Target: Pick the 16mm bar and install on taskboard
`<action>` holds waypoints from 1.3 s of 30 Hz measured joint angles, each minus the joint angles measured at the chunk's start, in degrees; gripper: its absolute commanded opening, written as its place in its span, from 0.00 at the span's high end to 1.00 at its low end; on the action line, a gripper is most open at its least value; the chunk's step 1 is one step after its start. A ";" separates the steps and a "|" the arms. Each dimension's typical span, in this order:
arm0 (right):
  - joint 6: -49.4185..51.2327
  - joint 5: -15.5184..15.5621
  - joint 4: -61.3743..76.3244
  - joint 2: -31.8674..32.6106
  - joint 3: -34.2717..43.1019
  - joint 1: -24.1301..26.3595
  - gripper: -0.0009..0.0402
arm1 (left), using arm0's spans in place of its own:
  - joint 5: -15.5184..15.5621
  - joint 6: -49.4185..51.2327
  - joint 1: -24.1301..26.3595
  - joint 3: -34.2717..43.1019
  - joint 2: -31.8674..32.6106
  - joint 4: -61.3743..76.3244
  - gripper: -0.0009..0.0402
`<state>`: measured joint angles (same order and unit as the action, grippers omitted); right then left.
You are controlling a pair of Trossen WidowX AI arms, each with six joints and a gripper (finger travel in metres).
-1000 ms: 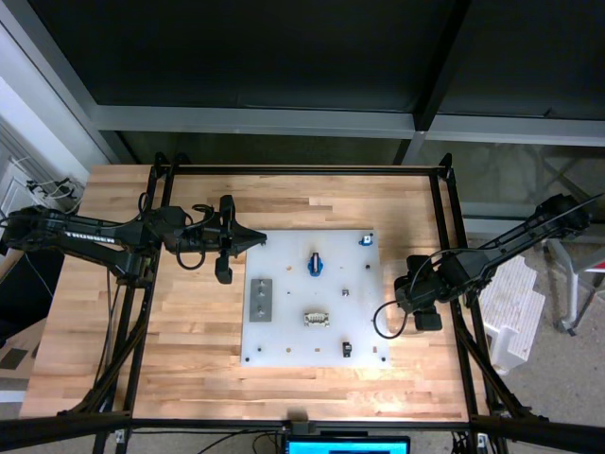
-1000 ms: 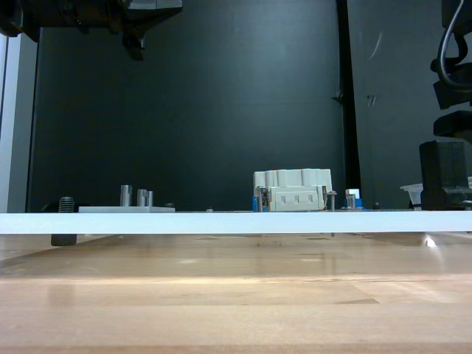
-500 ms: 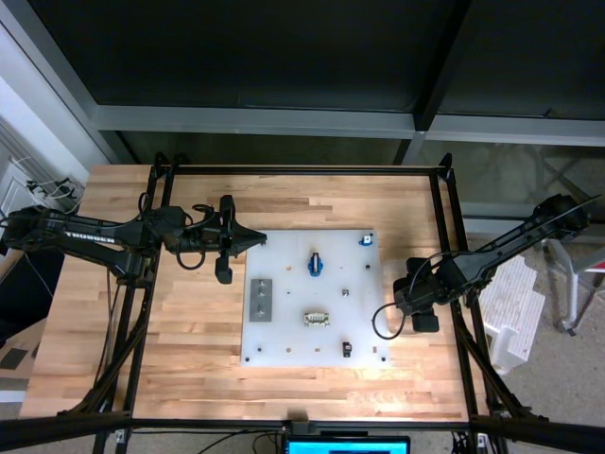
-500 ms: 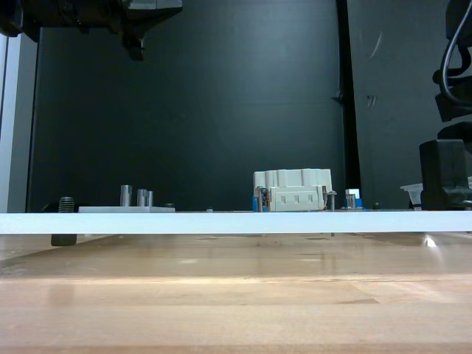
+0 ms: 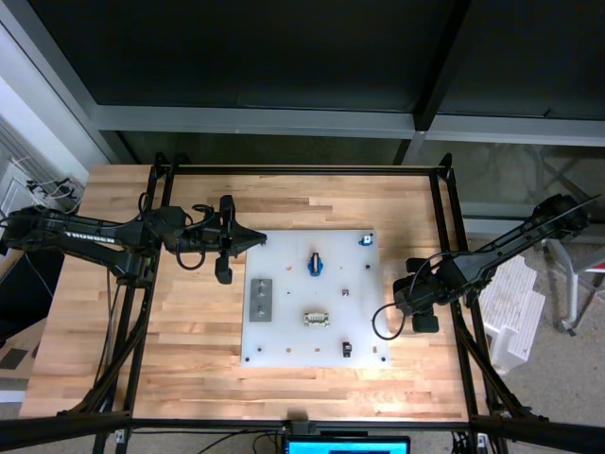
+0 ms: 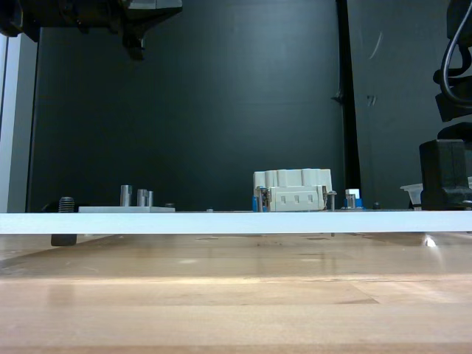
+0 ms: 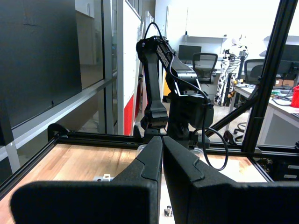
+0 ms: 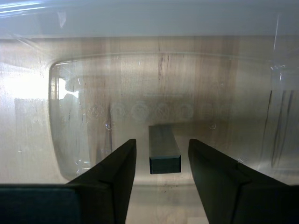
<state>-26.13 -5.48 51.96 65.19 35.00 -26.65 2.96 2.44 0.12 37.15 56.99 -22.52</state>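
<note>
Right wrist view: the bar (image 8: pixel 164 149) lies free in a clear tray (image 8: pixel 70 116)
The right gripper (image 8: pixel 161 143) is spread either side of it; the left gripper (image 7: pixel 162 140), pressed together, hangs beside the board (image 5: pixel 284 342)

16mm bar (image 8: pixel 164 149): short, dark rectangular block, apparently metal. It lies flat and free inside a clear tray (image 8: pixel 70 93), off the taskboard (image 5: pixel 284 255).

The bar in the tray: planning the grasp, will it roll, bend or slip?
The bar lies free on a flat face, so it likely won't roll. It looks solid, probably stiff. The open right gripper straddles it in the tray, whose glossy floor may let it slide. The shut left gripper hovers over the board's corner.
</note>
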 measured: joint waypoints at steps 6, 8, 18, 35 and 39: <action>0.00 -0.13 0.04 0.00 0.00 -0.02 0.78 | 0.02 0.00 0.00 0.00 0.00 0.00 0.98; 0.00 -0.11 0.04 0.00 0.00 -0.02 0.82 | 0.02 0.00 0.00 0.00 0.00 0.00 0.98; 0.00 -0.09 0.04 -0.04 0.00 -0.02 0.97 | 0.00 0.00 0.00 -0.02 -0.02 0.00 0.98; 0.00 0.09 6.93 -0.31 8.17 -0.02 0.97 | 0.02 0.00 0.00 0.00 -0.02 0.00 0.98; -0.11 0.07 10.38 -0.31 11.67 -0.02 0.97 | 0.02 -0.02 0.00 0.00 -0.02 0.00 0.98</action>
<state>-26.24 -5.41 62.35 64.88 46.68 -26.68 2.98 2.42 0.12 37.15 56.97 -22.52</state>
